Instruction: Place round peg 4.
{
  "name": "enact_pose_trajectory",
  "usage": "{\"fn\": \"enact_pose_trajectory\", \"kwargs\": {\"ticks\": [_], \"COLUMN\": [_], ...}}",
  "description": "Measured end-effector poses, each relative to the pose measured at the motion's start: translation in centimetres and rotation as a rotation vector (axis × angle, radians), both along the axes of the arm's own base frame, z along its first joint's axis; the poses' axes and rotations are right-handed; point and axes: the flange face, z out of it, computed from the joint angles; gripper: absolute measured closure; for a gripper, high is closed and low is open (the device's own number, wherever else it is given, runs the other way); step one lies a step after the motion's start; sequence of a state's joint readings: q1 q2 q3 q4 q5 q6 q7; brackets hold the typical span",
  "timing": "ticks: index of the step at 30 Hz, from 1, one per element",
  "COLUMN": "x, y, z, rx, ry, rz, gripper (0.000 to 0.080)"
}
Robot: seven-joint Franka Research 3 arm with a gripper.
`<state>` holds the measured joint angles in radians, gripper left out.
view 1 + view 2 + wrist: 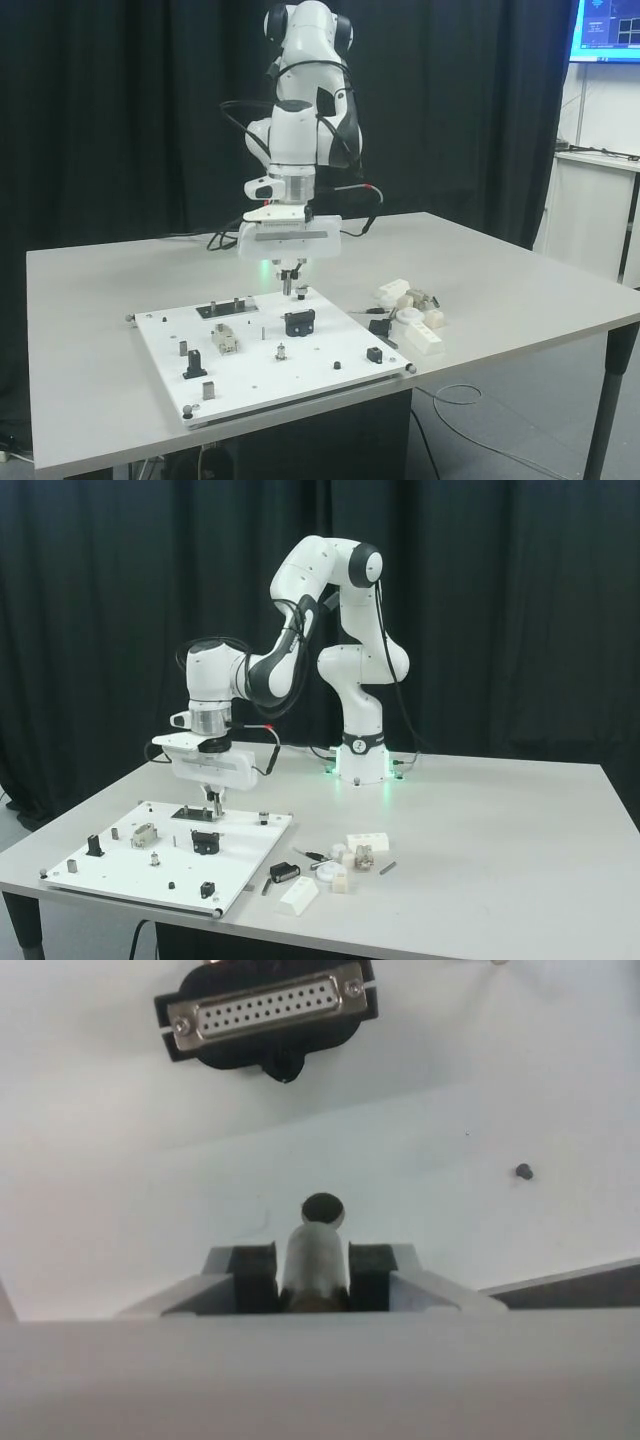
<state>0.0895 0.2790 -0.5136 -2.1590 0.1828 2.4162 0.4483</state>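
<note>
Round peg 4 [314, 1265] is clamped upright between the jaws [315, 1290], a short grey metal cylinder with a smooth, dull side; only its lower part shows below the black finger pads [254, 1275]. In the wrist view its lower end sits just short of a dark round hole [322, 1209] in the white board [450, 1160], so the peg looks close to lined up but probably not yet seated. From the two room views the jaws [290, 278] hang low over the far edge of the board [310, 370], which lies on the grey table [480, 270], and I cannot tell whether the peg tip touches the surface.

The main risk, as I judge it, is a slight sideways offset: if the tip meets the rim of the hole rather than its mouth, pushing down could jam the peg, tilt it in the grip or make it slide up between the pads. Letting go before it has entered could leave it toppling and rolling across the board. A black multi-pin connector socket [268, 1012] is mounted beyond the hole, well apart from the peg, and a small black stud [524, 1171] stands off to one side; neither seems in the way.
</note>
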Motion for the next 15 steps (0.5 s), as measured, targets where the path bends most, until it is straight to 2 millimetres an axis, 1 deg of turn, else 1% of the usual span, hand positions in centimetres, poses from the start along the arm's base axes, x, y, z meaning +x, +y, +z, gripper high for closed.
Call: {"fn": "enact_pose_trajectory", "kwargs": {"ticks": [15], "x": [0.06], "y": [0.12], "z": [0.06], "rx": [0.001], "ry": [0.001], "rz": [-0.008], "gripper": [0.0654]}}
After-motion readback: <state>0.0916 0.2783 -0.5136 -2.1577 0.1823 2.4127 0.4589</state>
